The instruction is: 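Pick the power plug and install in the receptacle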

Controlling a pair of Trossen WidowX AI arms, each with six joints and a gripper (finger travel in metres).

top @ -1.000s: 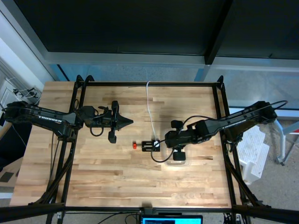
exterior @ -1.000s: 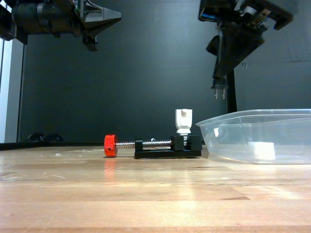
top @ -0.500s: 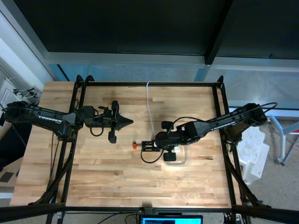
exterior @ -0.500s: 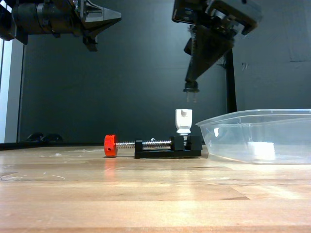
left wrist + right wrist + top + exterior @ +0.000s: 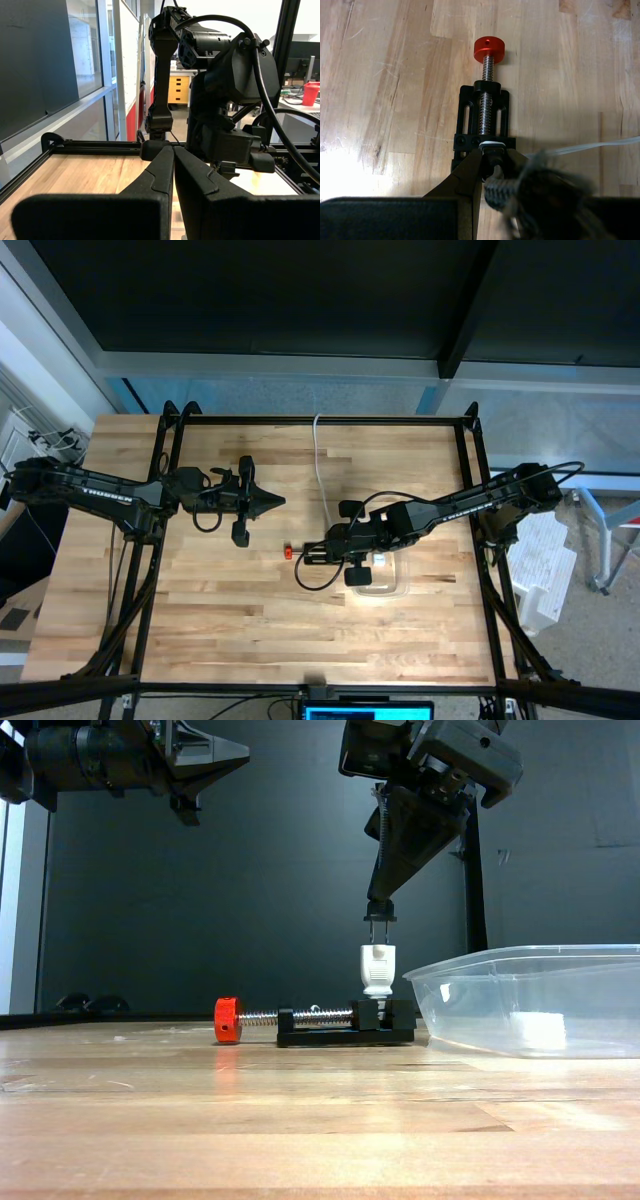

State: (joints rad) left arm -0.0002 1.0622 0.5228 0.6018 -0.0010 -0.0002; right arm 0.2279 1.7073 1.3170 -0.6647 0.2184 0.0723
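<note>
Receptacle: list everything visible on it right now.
The receptacle is a black slotted block lying flat on the wood table, with a threaded screw ending in a red-orange knob and an upright white socket. The right gripper holds the power plug directly above the socket, prongs at its top. The left gripper hangs apart, shut.

Closed left pincer [image 5: 173,148] before right arm [image 5: 225,85]

A robotics lab. A wooden bench [image 5: 250,620] sits inside a black metal frame [image 5: 320,420], with 2 black robot arms at its sides. The left tool [image 5: 272,502] hangs closed above the bench's left half. The right tool [image 5: 338,543] grips the power plug [image 5: 379,912] just above the receptacle [image 5: 385,1013]. Around them are glass partitions [image 5: 90,50], a wooden cabinet [image 5: 178,90] and a monitor [image 5: 367,711].
</note>
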